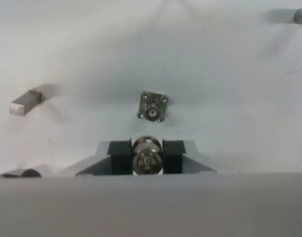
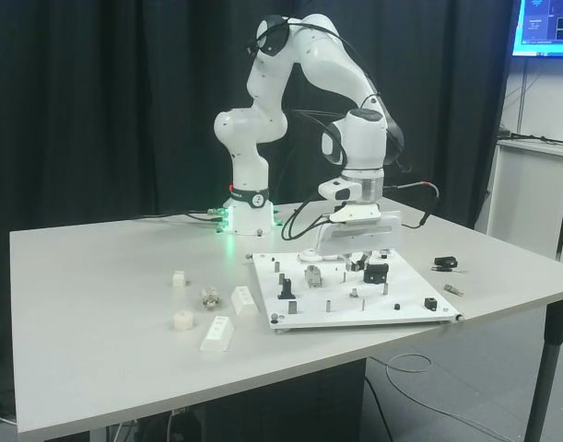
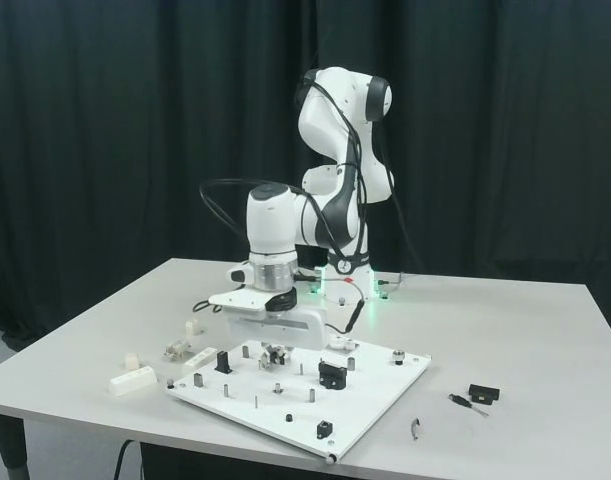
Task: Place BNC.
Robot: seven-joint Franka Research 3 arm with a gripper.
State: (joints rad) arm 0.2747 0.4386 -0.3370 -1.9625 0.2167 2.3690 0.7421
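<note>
Wrist view: the claw (image 1: 147, 157) has its two black fingers (image 1: 120, 157) pressed against the sides of a metal plug (image 1: 147, 154), pinching it. Just beyond the plug, apart from it, a small square metal socket (image 1: 152, 106) sits on the white board (image 1: 215, 98).

First room view: the white arm (image 2: 299, 64) reaches down over the white board (image 2: 392, 308), which lies on the grey desk (image 2: 97, 276). White blocks (image 2: 218, 333) lie on the desk beside the board.

Second room view: the claw (image 3: 275, 352) hangs just above the board (image 3: 375, 400), near its middle.
</note>
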